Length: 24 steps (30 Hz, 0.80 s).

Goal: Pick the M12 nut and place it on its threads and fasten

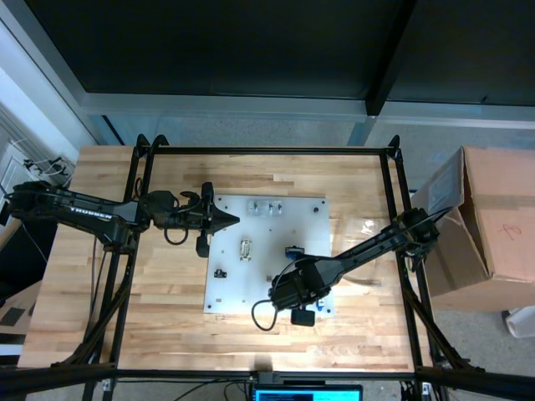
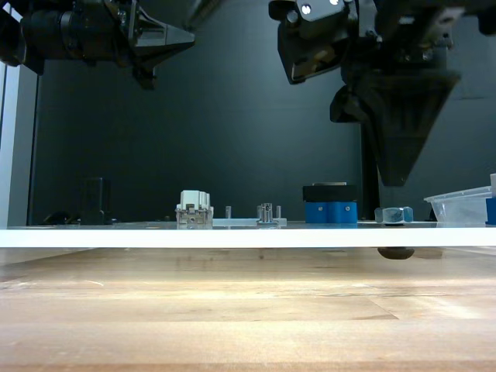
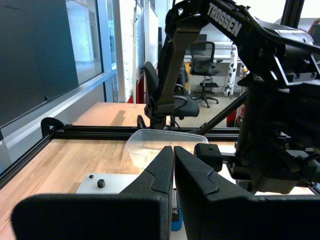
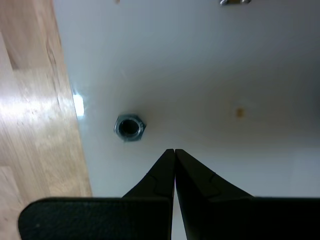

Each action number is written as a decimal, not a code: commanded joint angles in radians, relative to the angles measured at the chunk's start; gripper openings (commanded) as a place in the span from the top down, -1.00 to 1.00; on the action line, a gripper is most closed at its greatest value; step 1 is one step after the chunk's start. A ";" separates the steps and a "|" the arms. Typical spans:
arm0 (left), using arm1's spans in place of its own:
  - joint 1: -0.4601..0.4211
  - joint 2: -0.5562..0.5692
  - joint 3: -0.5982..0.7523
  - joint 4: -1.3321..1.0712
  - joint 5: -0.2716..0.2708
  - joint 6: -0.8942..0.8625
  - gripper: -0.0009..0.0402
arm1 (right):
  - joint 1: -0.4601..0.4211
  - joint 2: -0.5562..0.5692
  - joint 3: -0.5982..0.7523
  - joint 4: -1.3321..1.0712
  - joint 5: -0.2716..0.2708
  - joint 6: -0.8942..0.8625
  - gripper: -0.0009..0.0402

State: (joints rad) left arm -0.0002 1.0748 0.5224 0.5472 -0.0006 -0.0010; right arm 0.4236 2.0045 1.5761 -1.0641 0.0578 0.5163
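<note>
Both pairs of fingers [image 4: 155, 180] press together, empty: left gripper [image 3: 173, 150] over the white board's [image 1: 234, 284] left edge, right gripper [image 4: 174, 151] above its near right edge, over the M12 nut [image 4: 129, 127] seated on its stud; fastening looks nearly done.

You can read just 1 word here, and it turns up 2 times: "TROSSEN". In the high view it runs in small white capitals along the black link of the left arm [image 1: 88, 215]. In the left wrist view you see the same brand in larger white capitals on the black upper link of the right arm [image 3: 232, 22]. The cardboard box [image 1: 489, 221] beside the table carries a red scrawl on its side, too faint for you to read. The screen [image 1: 308, 393] at the table's near edge is too small to read.
</note>
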 commanded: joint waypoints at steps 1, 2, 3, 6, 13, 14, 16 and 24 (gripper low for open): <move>0.000 0.000 0.000 0.000 0.000 0.000 0.96 | 0.002 0.020 -0.007 0.012 0.002 -0.002 0.96; 0.000 0.000 0.000 0.000 0.000 0.000 0.96 | 0.002 0.027 -0.008 0.024 0.000 -0.001 0.96; 0.000 0.000 0.000 0.000 0.000 0.000 0.96 | 0.002 0.033 -0.008 0.035 -0.003 -0.002 0.96; 0.000 0.000 0.000 0.000 0.000 0.000 0.96 | 0.002 0.034 -0.013 0.061 -0.011 -0.002 0.96; 0.000 0.000 0.000 0.000 0.000 0.000 0.96 | 0.002 0.027 -0.014 0.063 -0.332 -0.054 0.96; 0.000 0.000 0.000 0.000 0.000 0.000 0.96 | 0.002 0.026 -0.014 0.061 -0.318 -0.054 0.96; 0.000 0.000 0.000 0.000 0.000 0.000 0.96 | 0.002 0.020 -0.014 0.052 -0.263 -0.053 0.96; 0.000 0.000 0.000 0.000 0.000 0.000 0.96 | -0.001 0.011 -0.014 0.008 -0.014 -0.045 0.96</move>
State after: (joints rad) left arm -0.0002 1.0748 0.5228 0.5472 -0.0002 -0.0006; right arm 0.4240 2.0174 1.5620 -1.0565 0.0227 0.4660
